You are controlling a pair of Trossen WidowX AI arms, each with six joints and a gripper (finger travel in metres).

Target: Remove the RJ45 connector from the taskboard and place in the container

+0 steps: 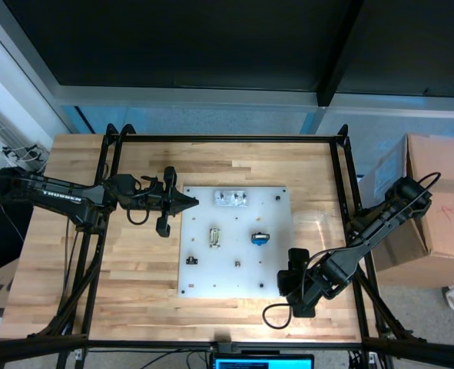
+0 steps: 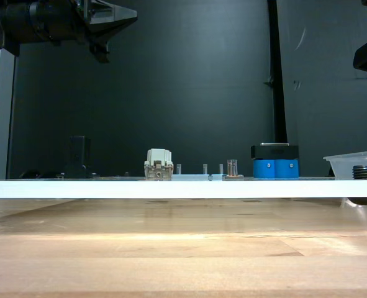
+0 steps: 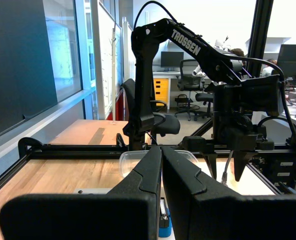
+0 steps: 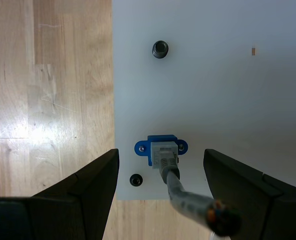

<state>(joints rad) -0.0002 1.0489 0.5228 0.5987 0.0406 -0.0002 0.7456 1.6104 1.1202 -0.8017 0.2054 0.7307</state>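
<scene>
Taskboard [image 1: 234, 277], white, centre of the high view; left gripper [image 1: 192, 202], fingers pressed together on nothing, hung at its left edge; right gripper [image 4: 160, 150], fingers spread wide, stood over its lower-right corner. Hazard, as judged: closing on the cable stub [image 4: 188, 200] instead of the RJ45 connector [image 4: 164, 152] would likely leave the latch engaged and drag the board. The connector sat seated in its blue socket [image 4: 150, 142], directly beneath and between the spread fingers, untouched.

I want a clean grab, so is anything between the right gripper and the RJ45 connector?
Nothing visible. The open right gripper hangs over the RJ45 connector, which sits in its blue mount on the board. The shut left gripper hovers at the board's left edge.
</scene>
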